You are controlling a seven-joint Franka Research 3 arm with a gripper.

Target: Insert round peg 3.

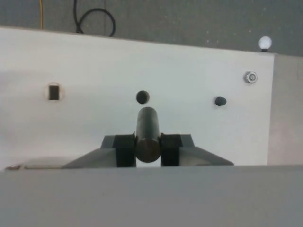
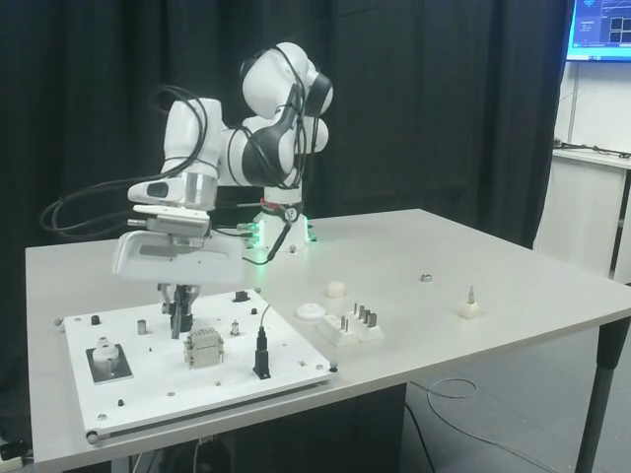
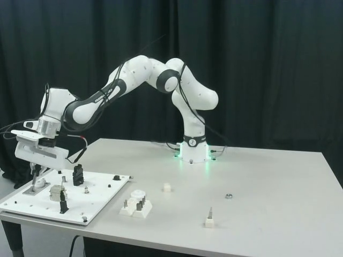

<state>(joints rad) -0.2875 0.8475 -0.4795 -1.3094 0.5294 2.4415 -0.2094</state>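
Note:
My gripper [image 1: 147,150] is shut on a black round peg [image 1: 147,135], which stands upright between the two black fingers. The peg hangs a little above the white board [image 1: 94,123]. A round hole [image 1: 142,97] lies in the board just beyond the peg's tip. In the first room view the gripper [image 2: 178,315] hovers over the middle of the board [image 2: 197,389] with the peg [image 2: 175,327] pointing down. From the second room camera, the gripper [image 3: 35,174] is over the board's far left part [image 3: 99,206].
Also in the board are a square hole [image 1: 54,91], a small black stub [image 1: 220,101] and a bolt [image 1: 250,77]. A grey connector block [image 2: 202,347] and a black upright part [image 2: 262,357] stand near the gripper. A white peg holder [image 2: 352,325] sits right of the board.

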